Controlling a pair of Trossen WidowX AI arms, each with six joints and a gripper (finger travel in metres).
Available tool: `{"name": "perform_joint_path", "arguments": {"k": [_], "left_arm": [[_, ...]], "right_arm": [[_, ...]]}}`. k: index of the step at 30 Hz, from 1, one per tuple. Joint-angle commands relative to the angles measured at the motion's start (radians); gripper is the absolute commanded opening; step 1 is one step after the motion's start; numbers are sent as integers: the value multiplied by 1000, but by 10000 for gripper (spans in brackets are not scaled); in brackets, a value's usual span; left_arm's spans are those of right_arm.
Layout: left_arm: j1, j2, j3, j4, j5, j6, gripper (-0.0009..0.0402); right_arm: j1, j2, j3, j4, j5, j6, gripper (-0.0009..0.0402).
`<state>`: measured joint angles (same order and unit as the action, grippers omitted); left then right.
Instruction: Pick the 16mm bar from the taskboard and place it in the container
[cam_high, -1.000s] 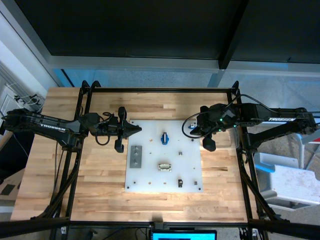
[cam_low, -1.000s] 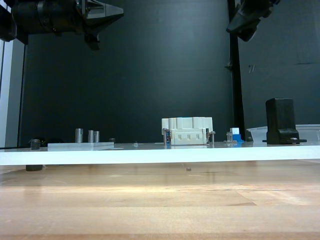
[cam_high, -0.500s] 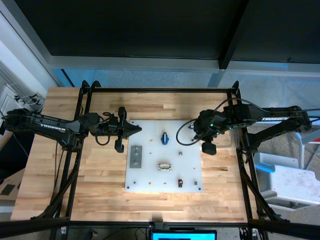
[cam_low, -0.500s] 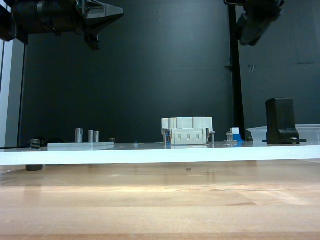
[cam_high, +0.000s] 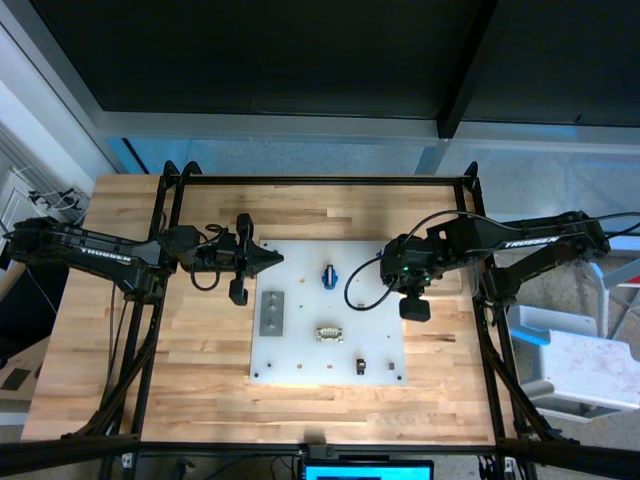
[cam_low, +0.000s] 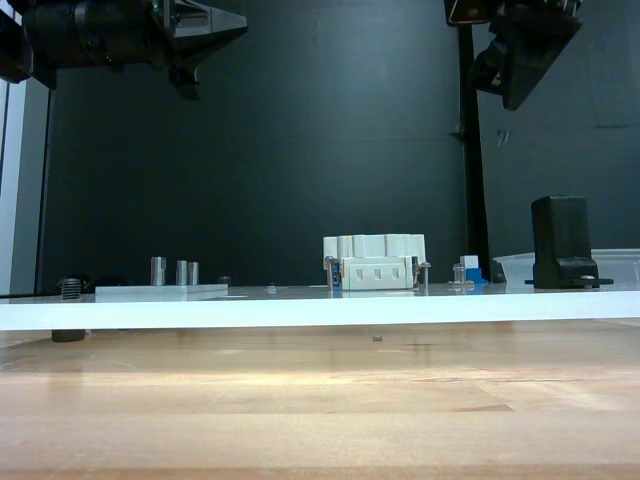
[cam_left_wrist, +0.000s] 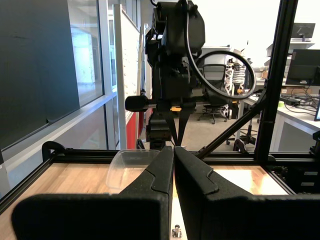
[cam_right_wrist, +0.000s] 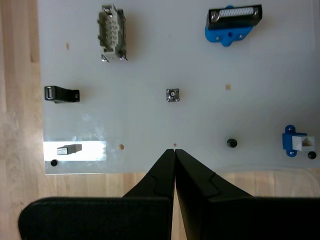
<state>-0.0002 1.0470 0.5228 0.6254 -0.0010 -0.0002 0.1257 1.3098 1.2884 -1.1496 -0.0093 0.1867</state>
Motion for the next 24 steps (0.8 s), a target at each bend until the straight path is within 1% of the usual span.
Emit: {"name": "perform_joint_path", "arguments": {"k": [1, 9, 12, 17, 24], "left_arm": [[0, 0, 0, 0, 0, 0, 0], [0, 0, 0, 0, 0, 0, 0], [0, 0, 0, 0, 0, 0, 0], [0, 0, 0, 0, 0, 0, 0], [0, 0, 0, -1, 0, 0, 0]], "right_arm": [[9, 21, -1, -12, 0, 15, 0], [68, 43, 5, -21, 2, 55, 0], [92, 53, 5, -25, 19, 77, 0], [140, 78, 4, -26, 18, 107, 0], [209, 123, 5, -27, 19, 173, 0]]}}
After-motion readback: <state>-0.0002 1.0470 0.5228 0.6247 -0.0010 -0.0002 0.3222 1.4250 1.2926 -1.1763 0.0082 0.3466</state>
